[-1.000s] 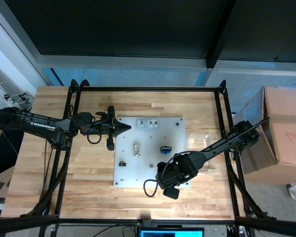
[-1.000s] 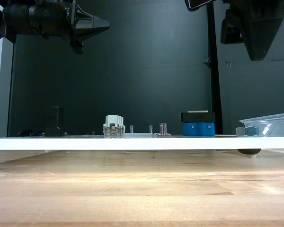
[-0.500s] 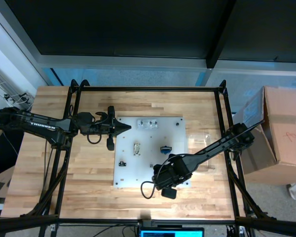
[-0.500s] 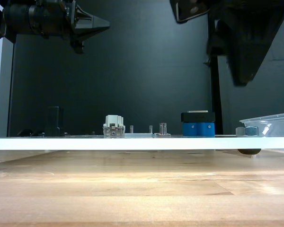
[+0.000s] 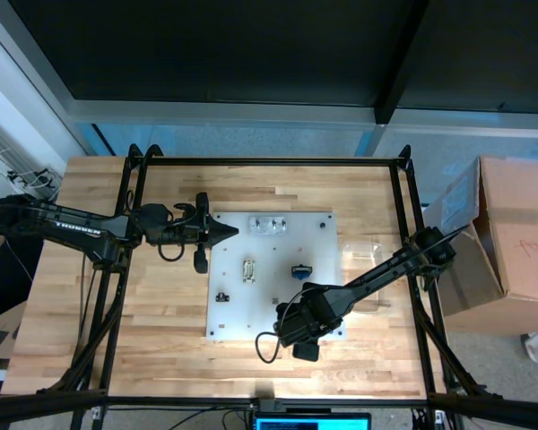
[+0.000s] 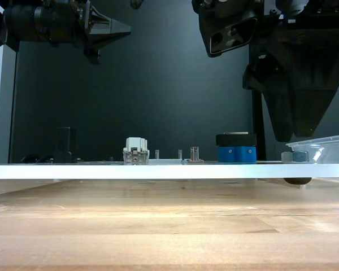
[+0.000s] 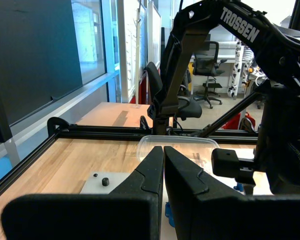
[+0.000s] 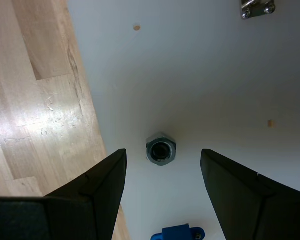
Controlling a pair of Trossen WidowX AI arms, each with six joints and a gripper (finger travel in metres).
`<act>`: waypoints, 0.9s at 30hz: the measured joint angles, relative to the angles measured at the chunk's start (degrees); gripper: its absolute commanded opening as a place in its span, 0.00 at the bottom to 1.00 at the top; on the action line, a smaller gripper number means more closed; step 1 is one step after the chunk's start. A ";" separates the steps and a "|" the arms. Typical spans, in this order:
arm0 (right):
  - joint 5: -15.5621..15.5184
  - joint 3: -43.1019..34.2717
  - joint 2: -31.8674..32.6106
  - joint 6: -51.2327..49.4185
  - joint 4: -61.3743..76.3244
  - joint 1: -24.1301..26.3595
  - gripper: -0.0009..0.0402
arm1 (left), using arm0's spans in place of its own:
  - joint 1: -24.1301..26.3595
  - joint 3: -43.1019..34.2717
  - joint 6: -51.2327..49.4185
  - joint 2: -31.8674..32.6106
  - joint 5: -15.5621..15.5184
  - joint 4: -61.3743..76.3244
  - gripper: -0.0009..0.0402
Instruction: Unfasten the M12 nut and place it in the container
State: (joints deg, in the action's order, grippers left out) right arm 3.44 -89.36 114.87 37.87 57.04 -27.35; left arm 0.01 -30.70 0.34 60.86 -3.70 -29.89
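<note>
The small silver M12 nut [image 8: 161, 149] sits on its stud on the white board [image 8: 200, 75], its dark bore facing up. In the low view the nut [image 6: 295, 156] stands at the board's near right edge, in front of the clear container [image 6: 327, 148]. My right gripper [image 8: 162, 155] hangs open straight above the nut, one finger on each side and neither touching it. From above, the right gripper [image 5: 307, 315] hides the nut. My left gripper [image 5: 231, 231] hovers shut at the board's left edge, holding nothing.
The clear container [image 5: 363, 255] stands just off the board's right edge, and I see nothing in it. A blue block [image 6: 236, 148], a grey connector [image 6: 135, 151] and a silver post [image 6: 194, 153] stand on the board. A cardboard box [image 5: 511, 242] sits beyond the table's right side.
My right gripper has come down and shifted slightly left over the nut, now filling the low view's upper right. The nut and the left arm have not moved.
</note>
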 measured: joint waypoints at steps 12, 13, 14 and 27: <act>0.00 3.50 0.00 -2.45 -3.37 0.13 0.46 | 0.00 0.00 0.00 0.00 0.00 0.02 0.02; 0.02 3.67 0.00 -2.47 -3.58 0.15 0.45 | 0.00 0.00 0.00 0.00 0.00 0.04 0.02; 0.02 3.85 0.00 -2.54 -3.78 0.15 0.45 | 0.00 0.00 0.02 0.00 0.00 0.04 0.02; -0.11 4.46 0.00 -2.84 -5.51 0.20 0.20 | 0.00 0.00 0.00 0.00 0.00 0.02 0.02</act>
State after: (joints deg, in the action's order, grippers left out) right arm 3.33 -84.90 114.87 35.03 51.53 -27.16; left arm 0.01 -30.70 0.34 60.86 -3.70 -29.87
